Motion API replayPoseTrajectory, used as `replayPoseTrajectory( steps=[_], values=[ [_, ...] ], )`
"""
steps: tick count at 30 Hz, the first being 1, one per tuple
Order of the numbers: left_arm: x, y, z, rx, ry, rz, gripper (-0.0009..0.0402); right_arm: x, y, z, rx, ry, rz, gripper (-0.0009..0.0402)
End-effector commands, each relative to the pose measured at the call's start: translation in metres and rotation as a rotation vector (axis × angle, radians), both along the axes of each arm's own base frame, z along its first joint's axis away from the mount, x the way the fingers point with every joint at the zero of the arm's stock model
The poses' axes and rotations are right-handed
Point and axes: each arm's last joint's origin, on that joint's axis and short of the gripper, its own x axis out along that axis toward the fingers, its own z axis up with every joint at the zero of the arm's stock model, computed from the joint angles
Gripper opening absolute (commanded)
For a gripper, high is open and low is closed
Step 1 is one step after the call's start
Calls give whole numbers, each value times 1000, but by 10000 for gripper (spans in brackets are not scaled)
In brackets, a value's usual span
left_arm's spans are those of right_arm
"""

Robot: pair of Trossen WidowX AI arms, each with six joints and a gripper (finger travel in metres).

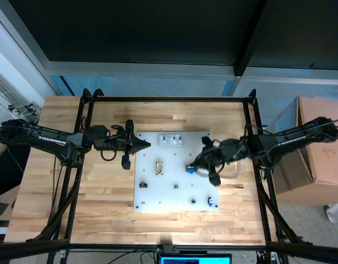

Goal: Unfasten the M12 nut and place it in the container

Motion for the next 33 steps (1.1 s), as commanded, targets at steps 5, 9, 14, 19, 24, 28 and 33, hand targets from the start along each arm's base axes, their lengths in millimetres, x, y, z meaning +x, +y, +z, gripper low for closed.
replayPoseTrajectory(
  steps=[5,9,14,19,24,28,33],
  values=[
    [0,0,0,0,0,0,0,17,49,8,20,248,58,0],
    [0,0,0,0,-1,0,0,27,72,7,-16,414,62,0],
    [0,0,0,0,0,0,0,44,88,6,-15,615,-27,0],
    [0,0,0,0,-1,0,0,60,98,3,-5,782,-150,0],
    [0,0,0,0,0,0,0,74,105,-5,-20,914,-271,0],
    [0,0,0,0,-1,0,0,83,111,-13,10,958,-316,3],
    [0,0,0,0,-1,0,0,89,115,-26,6,1004,-323,25]
  ],
)
